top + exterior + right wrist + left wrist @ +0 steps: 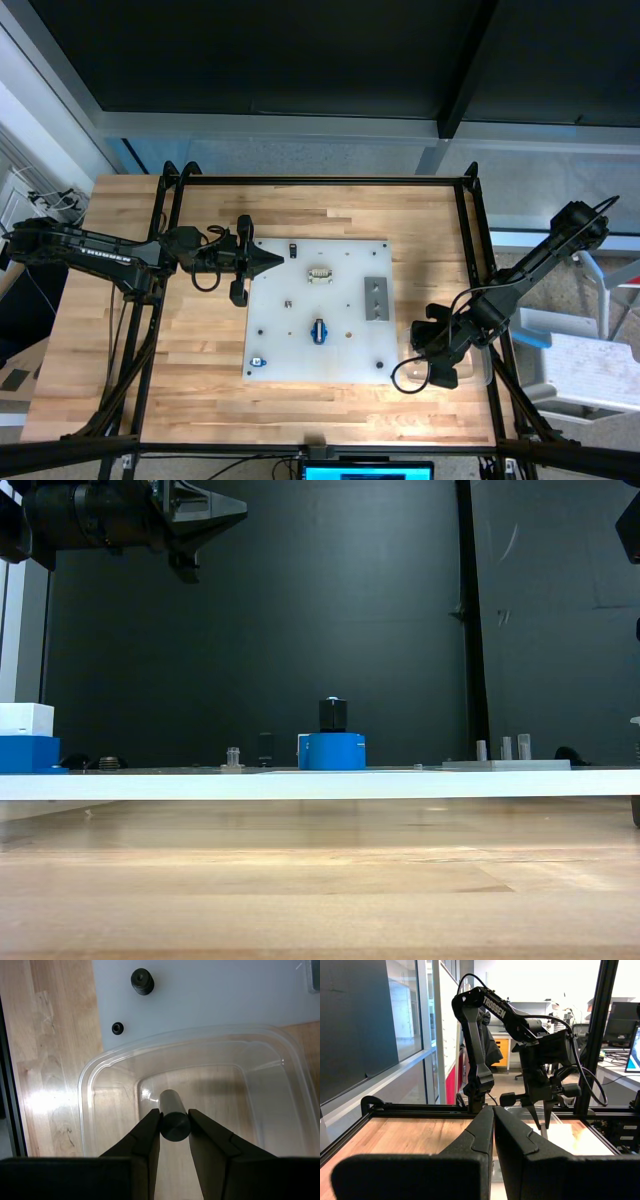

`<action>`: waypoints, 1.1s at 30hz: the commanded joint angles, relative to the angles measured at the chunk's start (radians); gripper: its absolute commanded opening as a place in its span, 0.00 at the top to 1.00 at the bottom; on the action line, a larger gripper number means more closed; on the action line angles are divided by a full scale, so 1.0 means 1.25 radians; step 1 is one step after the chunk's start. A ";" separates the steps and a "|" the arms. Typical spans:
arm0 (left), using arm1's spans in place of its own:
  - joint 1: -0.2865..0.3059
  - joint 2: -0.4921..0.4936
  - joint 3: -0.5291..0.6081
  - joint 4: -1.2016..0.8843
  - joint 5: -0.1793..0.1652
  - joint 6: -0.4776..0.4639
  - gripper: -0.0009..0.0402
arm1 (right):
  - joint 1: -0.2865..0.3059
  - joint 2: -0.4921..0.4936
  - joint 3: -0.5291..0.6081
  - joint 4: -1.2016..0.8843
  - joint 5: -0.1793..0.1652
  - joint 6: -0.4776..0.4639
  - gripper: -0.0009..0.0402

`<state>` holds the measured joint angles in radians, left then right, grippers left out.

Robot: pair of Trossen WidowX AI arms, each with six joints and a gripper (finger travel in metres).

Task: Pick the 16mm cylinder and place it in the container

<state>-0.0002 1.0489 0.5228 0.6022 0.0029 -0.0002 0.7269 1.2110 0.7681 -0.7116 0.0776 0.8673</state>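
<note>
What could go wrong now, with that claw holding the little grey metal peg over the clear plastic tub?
1. The stubby dark-grey metal cylinder sits only between the tips of the right gripper, over the clear plastic rectangular container; being round, it might slip out crooked.
2. Released, it could bounce or roll against the container's wall.
The left gripper, shut above the white square board's left edge, looks uninvolved.

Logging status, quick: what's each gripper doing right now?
Left gripper: shut, empty, over the board's left edge.
Right gripper: shut on the cylinder, above the container.

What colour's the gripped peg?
Dark grey peg, right wrist view; right gripper over tub, left gripper above board.
</note>
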 commanded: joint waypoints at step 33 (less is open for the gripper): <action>0.000 0.000 0.000 0.000 0.000 0.000 0.98 | 0.002 0.001 0.001 -0.001 0.000 -0.001 0.67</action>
<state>-0.0002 1.0489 0.5228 0.6025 0.0029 -0.0002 0.7288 1.2121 0.7685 -0.7120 0.0776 0.8669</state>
